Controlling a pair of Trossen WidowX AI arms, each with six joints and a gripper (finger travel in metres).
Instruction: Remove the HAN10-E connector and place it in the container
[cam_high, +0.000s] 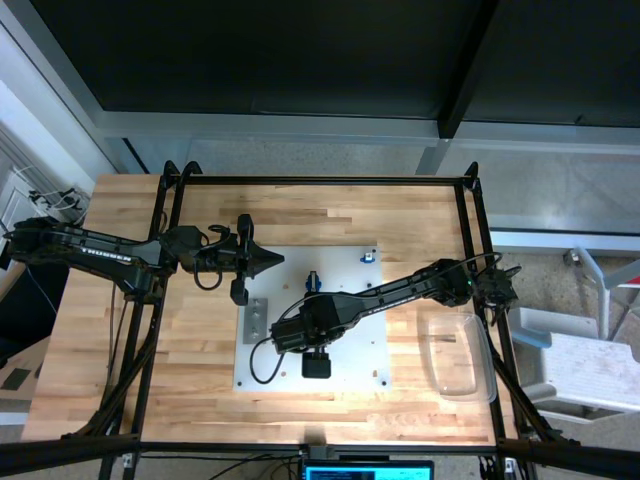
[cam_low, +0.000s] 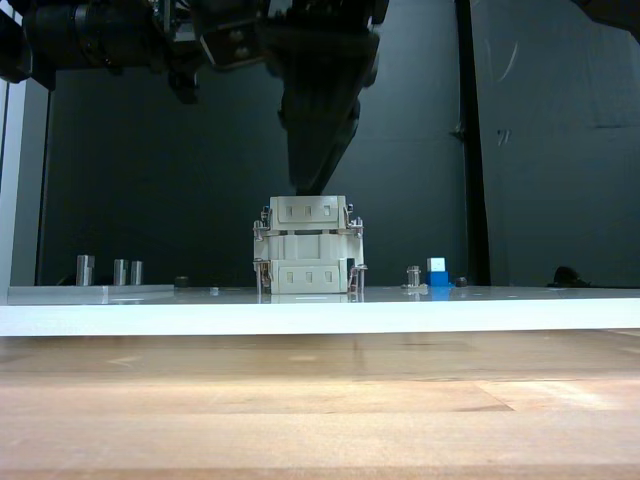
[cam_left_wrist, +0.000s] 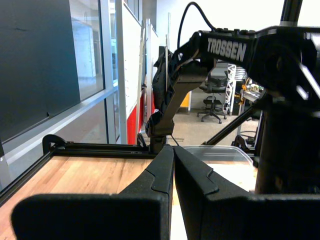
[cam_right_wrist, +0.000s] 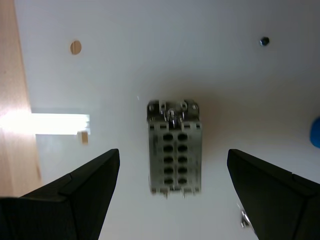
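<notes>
Closest in the high view is a lit screen (cam_high: 368, 470), just past the near edge of a pale wooden table (cam_high: 130, 360) ringed by a black frame (cam_high: 320, 181), with grey floor beyond. At the table's middle lies a white board (cam_high: 355, 345). The left gripper (cam_high: 275, 260) hovers over the board's far left corner, fingers pressed together. The right gripper (cam_high: 316, 365) hangs over the board's near half and hides the connector. The container (cam_high: 458, 358) lies on the wood to the right of the board, and a grey plate (cam_high: 259, 322) sits along the board's left edge. In the low view the table comes first, then the board's near edge, with a dark wall behind. The connector (cam_low: 308, 245) stands upright on the board, broad side toward the camera, long axis across the view. The right gripper is just above it, a blue piece (cam_low: 437, 272) stands further right on the board, and metal pegs (cam_low: 85, 270) at its left. The left wrist view shows the clenched fingers (cam_left_wrist: 160, 172), the container's rim beyond and a glazed office room. The right wrist view looks straight down: the connector's face of two rows of dark holes points up, its long axis running between the widely spread fingers (cam_right_wrist: 95, 175), which touch nothing.
</notes>
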